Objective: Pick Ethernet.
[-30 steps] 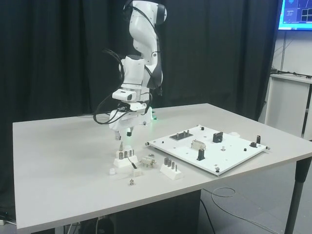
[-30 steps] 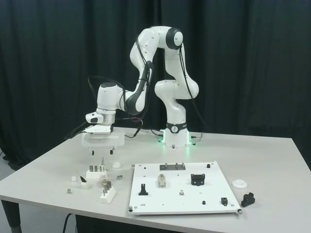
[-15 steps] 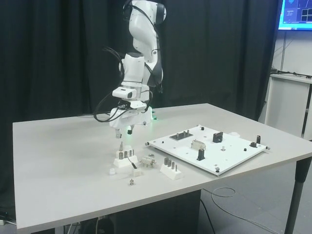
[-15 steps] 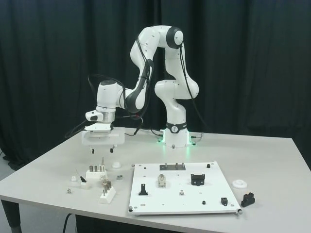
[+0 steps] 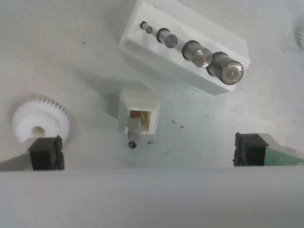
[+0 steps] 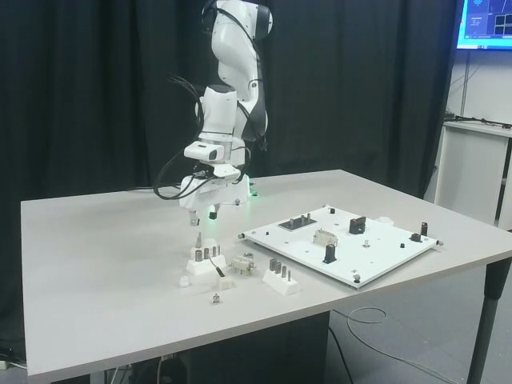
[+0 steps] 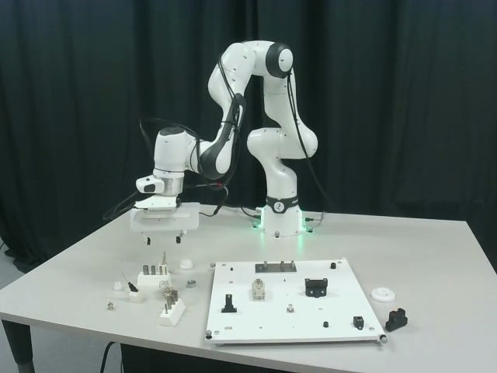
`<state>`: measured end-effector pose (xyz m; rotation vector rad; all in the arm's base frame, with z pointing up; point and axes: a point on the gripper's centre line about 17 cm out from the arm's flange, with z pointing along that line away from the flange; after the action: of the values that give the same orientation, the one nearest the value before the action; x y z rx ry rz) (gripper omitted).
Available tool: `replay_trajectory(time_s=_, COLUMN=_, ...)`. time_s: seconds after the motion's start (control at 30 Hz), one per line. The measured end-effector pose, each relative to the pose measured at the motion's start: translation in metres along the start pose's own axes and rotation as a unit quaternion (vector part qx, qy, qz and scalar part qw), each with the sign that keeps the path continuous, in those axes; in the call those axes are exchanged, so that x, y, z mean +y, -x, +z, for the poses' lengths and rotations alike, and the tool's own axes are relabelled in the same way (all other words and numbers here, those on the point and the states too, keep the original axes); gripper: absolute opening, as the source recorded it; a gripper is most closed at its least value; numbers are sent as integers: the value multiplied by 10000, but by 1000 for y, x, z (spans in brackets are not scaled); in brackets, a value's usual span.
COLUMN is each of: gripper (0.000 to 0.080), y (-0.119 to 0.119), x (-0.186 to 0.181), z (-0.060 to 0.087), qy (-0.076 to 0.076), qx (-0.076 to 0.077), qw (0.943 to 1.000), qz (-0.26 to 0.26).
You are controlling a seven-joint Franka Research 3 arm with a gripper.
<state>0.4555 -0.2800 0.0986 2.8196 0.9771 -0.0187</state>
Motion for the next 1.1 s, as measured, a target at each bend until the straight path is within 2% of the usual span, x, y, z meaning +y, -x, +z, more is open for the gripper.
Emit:
replay_trajectory(time_s=0.87, gripper=800, y=0, x=-1, z=0, qy=-31, qx=-17, qw=9998, qz=189)
replay_trajectory(time_s=1.1, gripper=800, y=-2, x=-3, z=0, qy=-45, qx=-22, qw=9998, qz=-172)
